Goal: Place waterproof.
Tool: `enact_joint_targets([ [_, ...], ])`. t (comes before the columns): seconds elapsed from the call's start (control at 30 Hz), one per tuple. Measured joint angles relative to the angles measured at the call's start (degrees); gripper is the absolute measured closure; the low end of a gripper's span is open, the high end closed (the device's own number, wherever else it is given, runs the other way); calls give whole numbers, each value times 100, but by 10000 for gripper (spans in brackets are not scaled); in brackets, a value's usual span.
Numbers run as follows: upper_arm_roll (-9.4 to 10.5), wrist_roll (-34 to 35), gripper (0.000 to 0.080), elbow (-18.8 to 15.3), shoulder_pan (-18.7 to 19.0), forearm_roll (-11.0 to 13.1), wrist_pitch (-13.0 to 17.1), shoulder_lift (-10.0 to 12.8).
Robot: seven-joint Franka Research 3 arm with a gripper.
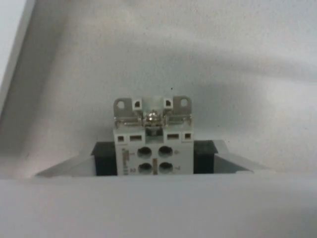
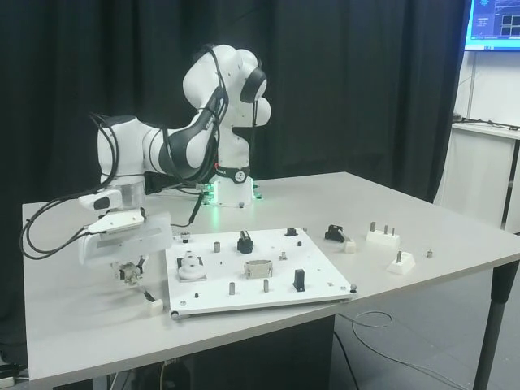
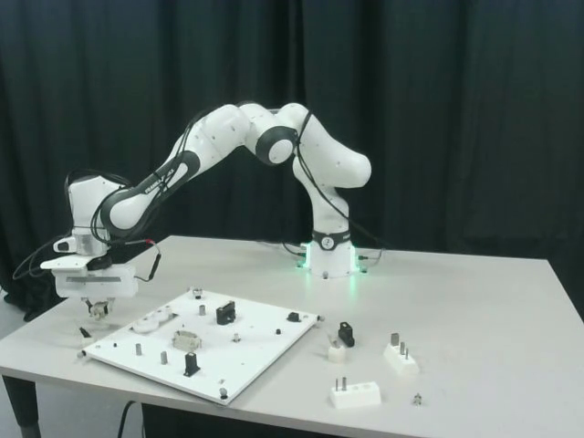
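**Arm reaches out past the board's far-left end**

The white arm (image 3: pixel 228 137) stands bolted near the worktop's (image 3: pixel 474 310) back edge, its base ring lit green (image 3: pixel 327 265). It stretches toward the left edge, where the end effector (image 3: pixel 96 308) hangs low over the grey surface, just beyond the left corner of the white board (image 3: pixel 255 351). A small part sits in it; whether the fingers clamp it cannot be told. The board lies near the front edge and carries a black block (image 3: pixel 225 314), a white disc piece (image 3: pixel 151 320) and several pegs. Toward the front right stand two white peg holders (image 3: pixel 356 393) and a small black piece (image 3: pixel 346 333).
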Motion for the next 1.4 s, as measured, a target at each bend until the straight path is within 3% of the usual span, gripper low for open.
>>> enact_joint_targets([
  [0.27, -96, 0, 489, 134, 4, 0, -222, -2],
  [1.0, -176, 152, 489, 261, 7, 0, -412, -7],
  [1.4, -224, 1242, 489, 286, 8, 0, -435, -39],
])
